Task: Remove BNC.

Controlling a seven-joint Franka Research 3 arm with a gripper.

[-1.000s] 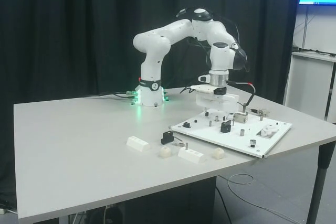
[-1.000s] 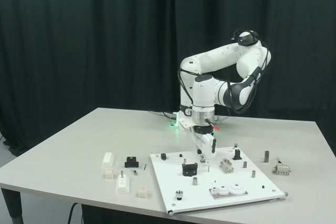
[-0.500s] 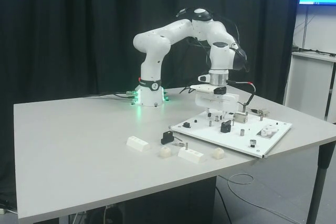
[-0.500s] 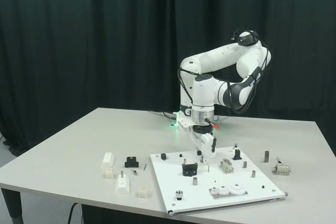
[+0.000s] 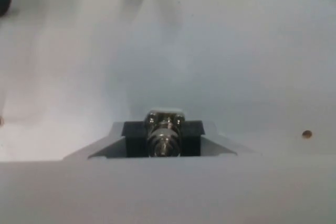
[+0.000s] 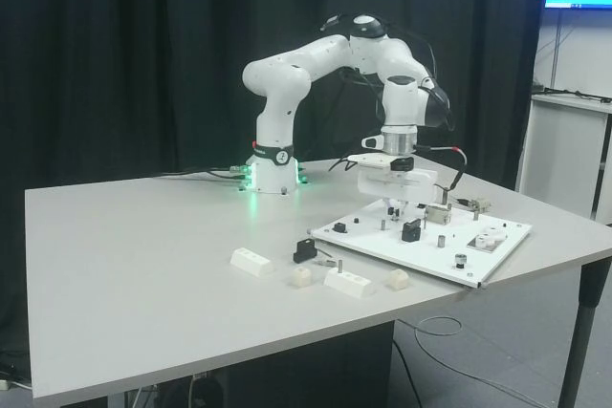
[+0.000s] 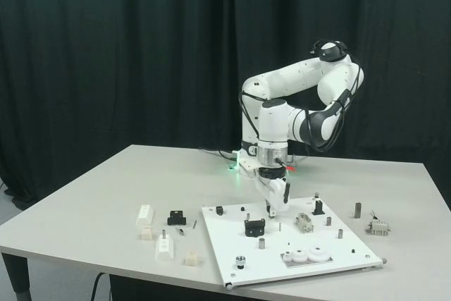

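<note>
A: In the wrist view, where's the BNC (image 5: 165, 135)?

B: Between the black fingers (image 5: 135, 132), which are clamped on its metal body from both sides, with the white board (image 5: 236, 51) below and clear of it.

A: How will it handle?

B: I'd judge it small, light, rigid and rather slick. The ridged collar is the place to grip, squarely.

A: And the first room view?

B: Right of centre in the frame, the gripper (image 6: 390, 205) points straight down just above the board's far part. The arm (image 6: 287, 74) arches over from its base on the grey table (image 6: 143, 236).

A: The second room view?

B: At centre frame, the wrist is vertical, the elbow is folded high on the right, and the gripper (image 7: 271, 209) hangs over the board's rear.
</note>
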